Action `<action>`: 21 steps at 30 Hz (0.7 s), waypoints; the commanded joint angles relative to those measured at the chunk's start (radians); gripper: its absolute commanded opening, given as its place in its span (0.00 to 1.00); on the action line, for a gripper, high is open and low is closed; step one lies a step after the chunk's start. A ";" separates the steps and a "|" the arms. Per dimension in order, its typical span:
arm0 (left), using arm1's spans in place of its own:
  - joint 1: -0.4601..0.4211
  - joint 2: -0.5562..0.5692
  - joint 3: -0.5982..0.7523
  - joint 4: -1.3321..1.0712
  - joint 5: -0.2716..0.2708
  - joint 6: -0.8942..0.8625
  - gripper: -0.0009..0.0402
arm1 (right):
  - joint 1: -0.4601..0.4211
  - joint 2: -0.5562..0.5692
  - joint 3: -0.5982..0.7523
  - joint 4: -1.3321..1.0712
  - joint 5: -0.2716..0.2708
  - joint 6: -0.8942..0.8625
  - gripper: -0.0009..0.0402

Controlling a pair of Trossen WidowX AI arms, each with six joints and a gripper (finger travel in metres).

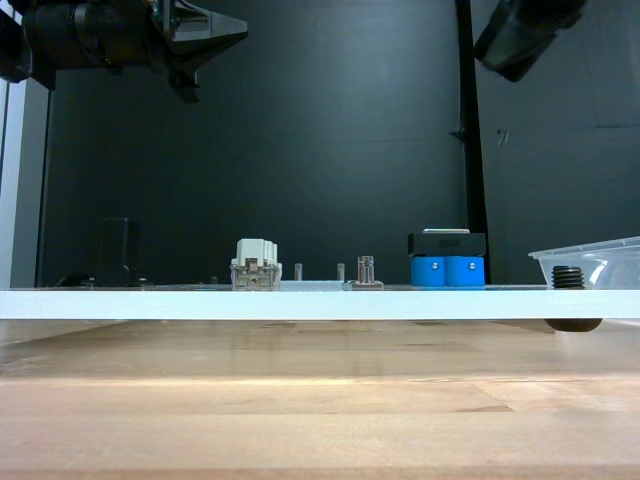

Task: Remove the RJ45 connector from the taskboard and place in the container

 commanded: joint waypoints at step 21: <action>0.000 0.000 0.000 0.000 0.000 0.000 0.02 | 0.391 0.185 0.027 -0.113 0.026 0.463 0.02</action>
